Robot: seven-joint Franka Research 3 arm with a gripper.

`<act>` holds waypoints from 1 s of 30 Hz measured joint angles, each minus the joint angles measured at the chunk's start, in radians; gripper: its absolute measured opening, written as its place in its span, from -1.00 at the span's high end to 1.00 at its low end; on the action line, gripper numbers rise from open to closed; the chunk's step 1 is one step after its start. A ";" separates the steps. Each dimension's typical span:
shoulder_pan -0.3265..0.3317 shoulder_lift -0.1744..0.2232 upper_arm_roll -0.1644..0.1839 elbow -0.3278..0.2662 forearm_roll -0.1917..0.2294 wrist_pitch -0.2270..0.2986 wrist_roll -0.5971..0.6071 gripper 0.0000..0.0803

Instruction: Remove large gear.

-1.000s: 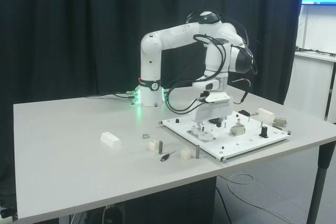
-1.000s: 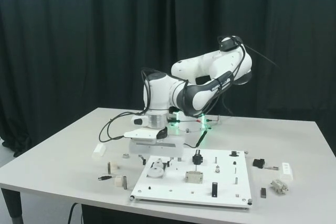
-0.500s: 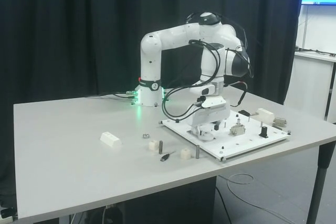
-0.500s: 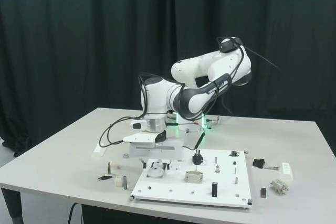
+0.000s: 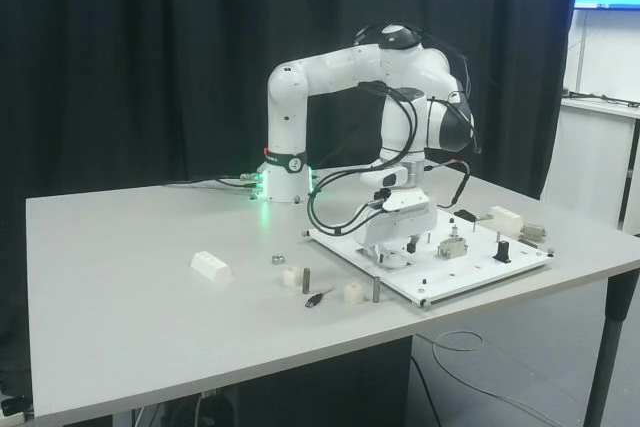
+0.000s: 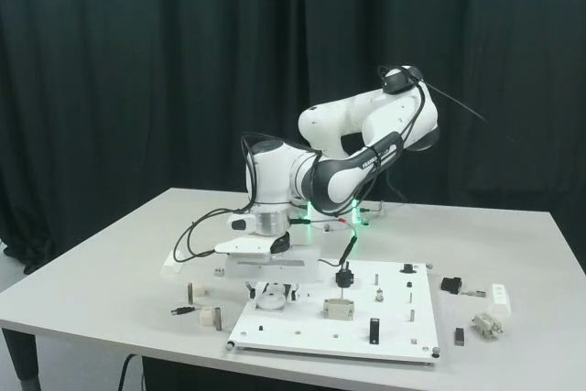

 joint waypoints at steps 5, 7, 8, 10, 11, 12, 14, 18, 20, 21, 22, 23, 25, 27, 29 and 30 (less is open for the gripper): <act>0.000 0.000 0.002 -0.001 0.001 0.002 0.000 -0.99; 0.000 0.000 0.002 -0.002 0.001 0.003 -0.001 -0.99; 0.000 0.000 0.002 -0.002 0.002 0.003 -0.001 -0.99; 0.000 0.000 0.003 -0.002 0.002 0.004 -0.002 -0.99; 0.000 0.000 0.003 -0.002 0.002 0.005 -0.002 -0.99; 0.000 0.000 0.003 -0.002 0.002 0.005 -0.003 -0.99; 0.000 0.000 0.004 -0.002 0.002 0.006 -0.003 -0.99; 0.000 0.000 0.005 -0.002 0.002 0.010 -0.004 -0.99; 0.000 0.000 0.007 -0.003 0.002 0.012 -0.004 -0.99; 0.000 0.000 0.008 -0.003 0.002 0.014 -0.004 -0.99; 0.000 0.000 0.008 -0.003 0.002 0.015 -0.004 -0.99; 0.000 0.000 0.009 -0.003 0.002 0.015 -0.004 -0.99; 0.000 0.000 0.010 -0.004 0.002 0.017 -0.005 -0.99; -0.001 0.001 0.011 -0.004 0.002 0.018 -0.005 -0.99; -0.001 0.001 0.012 -0.005 0.002 0.019 -0.006 -0.99; -0.001 0.001 0.012 -0.006 0.002 0.019 -0.007 -0.99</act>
